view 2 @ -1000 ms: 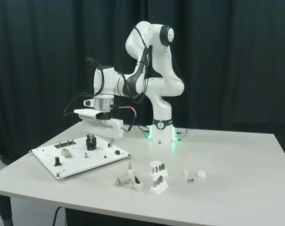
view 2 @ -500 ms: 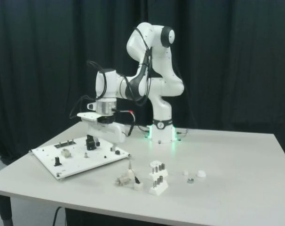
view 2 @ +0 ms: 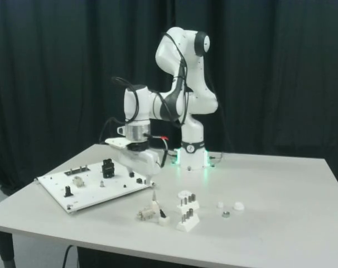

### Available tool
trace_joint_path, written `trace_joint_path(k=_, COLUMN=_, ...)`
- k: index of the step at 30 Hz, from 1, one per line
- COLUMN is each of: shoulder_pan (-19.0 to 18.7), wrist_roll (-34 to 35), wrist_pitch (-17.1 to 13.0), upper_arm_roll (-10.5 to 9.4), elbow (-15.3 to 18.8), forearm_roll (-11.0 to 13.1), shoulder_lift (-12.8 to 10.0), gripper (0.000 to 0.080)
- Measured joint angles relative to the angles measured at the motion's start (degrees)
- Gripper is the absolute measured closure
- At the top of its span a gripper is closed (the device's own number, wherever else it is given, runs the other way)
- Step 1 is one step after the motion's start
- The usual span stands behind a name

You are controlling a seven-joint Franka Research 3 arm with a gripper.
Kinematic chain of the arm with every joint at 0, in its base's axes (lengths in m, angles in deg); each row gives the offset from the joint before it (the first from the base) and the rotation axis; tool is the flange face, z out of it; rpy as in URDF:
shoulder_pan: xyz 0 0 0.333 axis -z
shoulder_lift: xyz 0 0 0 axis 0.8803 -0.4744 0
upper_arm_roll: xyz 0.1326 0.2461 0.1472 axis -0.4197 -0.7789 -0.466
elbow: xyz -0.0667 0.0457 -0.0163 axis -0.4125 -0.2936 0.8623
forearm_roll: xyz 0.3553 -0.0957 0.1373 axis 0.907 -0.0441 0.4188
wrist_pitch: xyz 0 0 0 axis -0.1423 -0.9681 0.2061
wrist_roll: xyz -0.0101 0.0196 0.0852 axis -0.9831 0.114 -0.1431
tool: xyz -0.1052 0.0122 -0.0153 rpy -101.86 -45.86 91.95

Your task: Pick waterproof.

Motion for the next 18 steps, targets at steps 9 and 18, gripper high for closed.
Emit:
trace_joint_path(k=9, shoulder_pan=-1.36, wrist_roll=6.99, wrist_pitch=-3.29, upper_arm_roll=-0.08, elbow=-0.03, forearm_roll=-0.01, shoulder_lift=-1.87, gripper=0.0003)
trace_joint_path(k=18, shoulder_pan=-1.59, wrist_roll=14.78, wrist_pitch=-7.55, upper_arm_roll=-0.16, elbow=-0.05, forearm_roll=-0.01, shoulder_lift=-4.56, gripper=0.0003)
